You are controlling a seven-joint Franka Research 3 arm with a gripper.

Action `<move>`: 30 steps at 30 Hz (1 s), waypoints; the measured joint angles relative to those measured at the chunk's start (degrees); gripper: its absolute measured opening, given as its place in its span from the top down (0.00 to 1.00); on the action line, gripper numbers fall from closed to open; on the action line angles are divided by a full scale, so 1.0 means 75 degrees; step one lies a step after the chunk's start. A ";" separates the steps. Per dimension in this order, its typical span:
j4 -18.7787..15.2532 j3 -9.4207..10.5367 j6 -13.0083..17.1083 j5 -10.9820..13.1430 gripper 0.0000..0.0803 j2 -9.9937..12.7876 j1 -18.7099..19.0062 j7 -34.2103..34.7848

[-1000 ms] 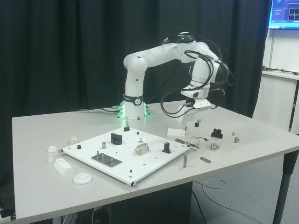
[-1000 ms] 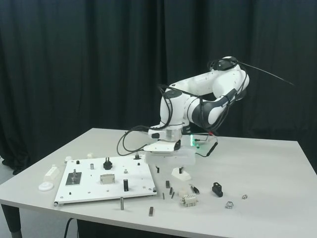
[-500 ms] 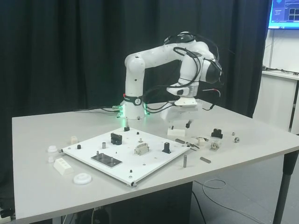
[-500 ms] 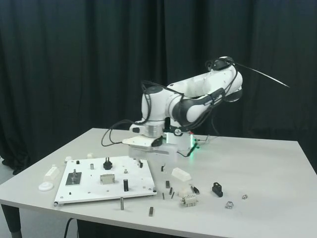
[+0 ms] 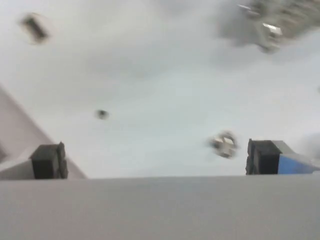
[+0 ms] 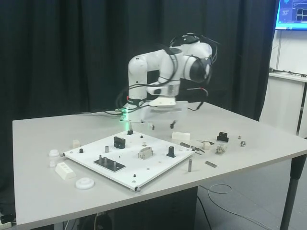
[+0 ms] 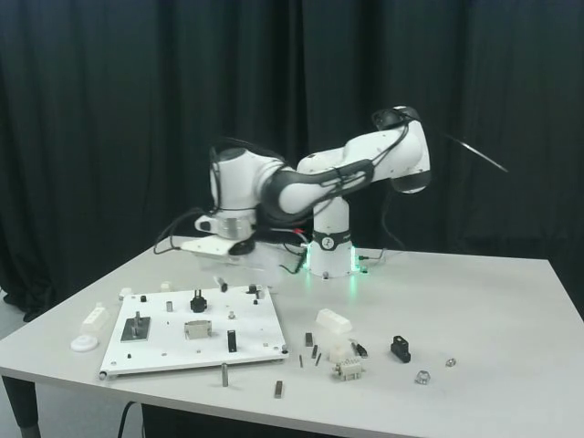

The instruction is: Remove Ethernet.

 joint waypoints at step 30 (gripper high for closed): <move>0.0389 -0.0385 -0.1735 0.0253 0.00 0.0114 -0.2598 0.1393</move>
